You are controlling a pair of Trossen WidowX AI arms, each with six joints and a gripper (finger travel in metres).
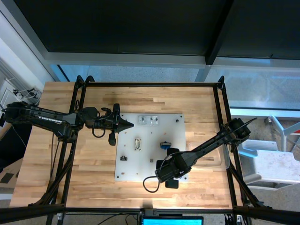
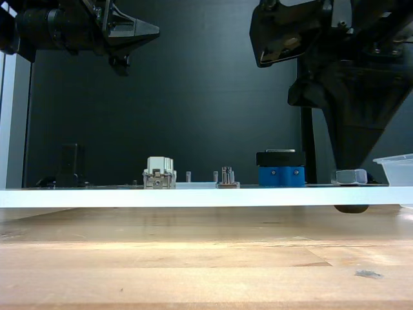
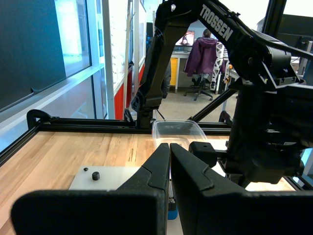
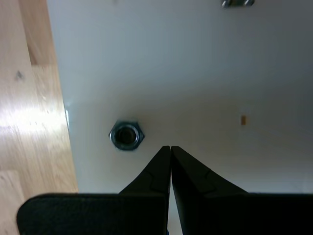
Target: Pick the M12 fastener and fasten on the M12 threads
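Note:
The silver M12 nut lies flat on the white board close to its near right edge. Its hole looks dark, and in the low view the nut rests at board level with no ribs showing under it, so it reads as run down on its stud. My right gripper points down, shut on nothing, with its tips just beside the nut. In the low view this gripper hangs right above the nut. From above, the right gripper hides that spot. My left gripper hovers shut and empty over the board's far left edge.
A blue connector block stands just beyond the right gripper. The clear tray sits off the board's right side, and nothing shows inside it. Small fittings and a silver post stand mid-board.

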